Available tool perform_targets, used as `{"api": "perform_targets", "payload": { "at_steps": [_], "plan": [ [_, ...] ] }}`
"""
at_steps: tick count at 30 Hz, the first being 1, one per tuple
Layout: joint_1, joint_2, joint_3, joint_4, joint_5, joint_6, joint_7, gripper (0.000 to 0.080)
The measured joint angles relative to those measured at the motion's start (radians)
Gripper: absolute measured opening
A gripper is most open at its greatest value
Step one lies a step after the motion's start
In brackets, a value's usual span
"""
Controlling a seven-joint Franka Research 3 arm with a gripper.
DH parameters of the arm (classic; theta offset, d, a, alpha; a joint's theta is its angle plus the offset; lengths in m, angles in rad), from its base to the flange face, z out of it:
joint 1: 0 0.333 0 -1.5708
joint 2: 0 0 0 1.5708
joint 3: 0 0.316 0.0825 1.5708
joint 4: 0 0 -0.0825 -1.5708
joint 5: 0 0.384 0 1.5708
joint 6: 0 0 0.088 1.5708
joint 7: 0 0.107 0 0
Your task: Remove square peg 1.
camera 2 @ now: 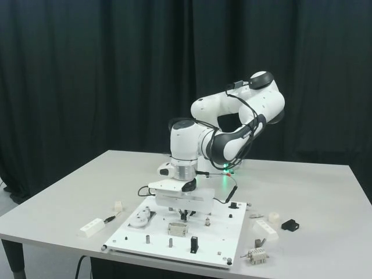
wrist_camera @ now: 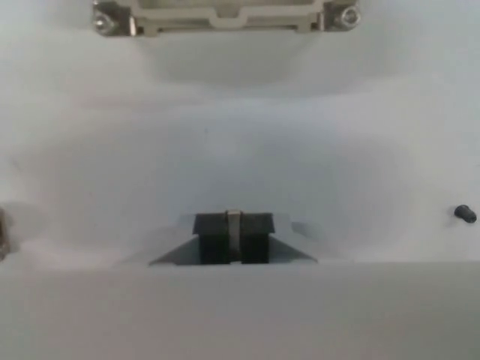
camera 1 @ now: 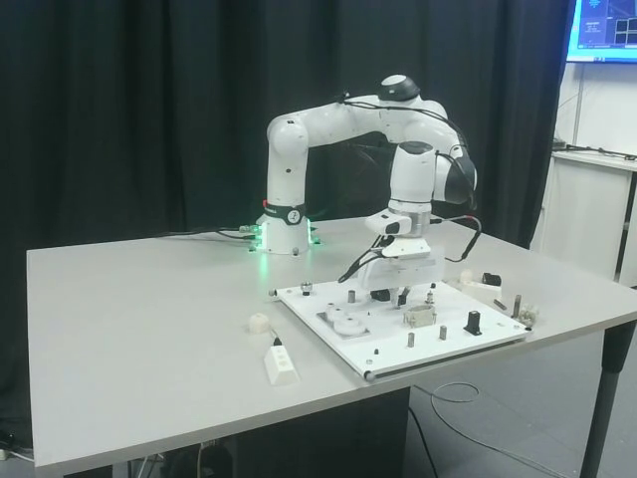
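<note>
Black curtains close off the room behind a grey table (camera 1: 129, 299), and on it lies a white board (camera 1: 328, 339) studded with small fixtures, with the white arm's gripper (wrist_camera: 233, 238) lowered onto it. Seen from the wrist, the two black fingertips (wrist_camera: 212, 238) stand narrow, pressed against either side of a slim grey upright piece (wrist_camera: 233, 234), which I take to be square peg 1; it sits exactly between the fingers, low against the board. Both room views agree, showing the gripper down among the fixtures near the board's middle.

As a judgement, the peg looks like a small metal part: light, stiff, not fragile, but smooth-sided and so apt to slip. Its flat opposite faces are the right place to hold, as high up as is exposed, and the pull should be straight along its axis, since a snug square socket would jam on any tilt.

Beyond the fingertips in the wrist view sits a grey multi-pin connector housing (wrist_camera: 225, 16) with screws at its corners; what is inside it cannot be made out
</note>
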Motion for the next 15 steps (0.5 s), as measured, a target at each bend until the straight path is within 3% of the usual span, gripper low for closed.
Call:
{"api": "perform_targets", "payload": {
  "at_steps": [1,15],
  "plan": [
    [0.0,0.0,0.0,0.0,0.0,0.0,0.001,0.0027],
    [0.0,0.0,-0.001,0.0,-0.002,-0.001,0.005,0.0027]
  ]
}}
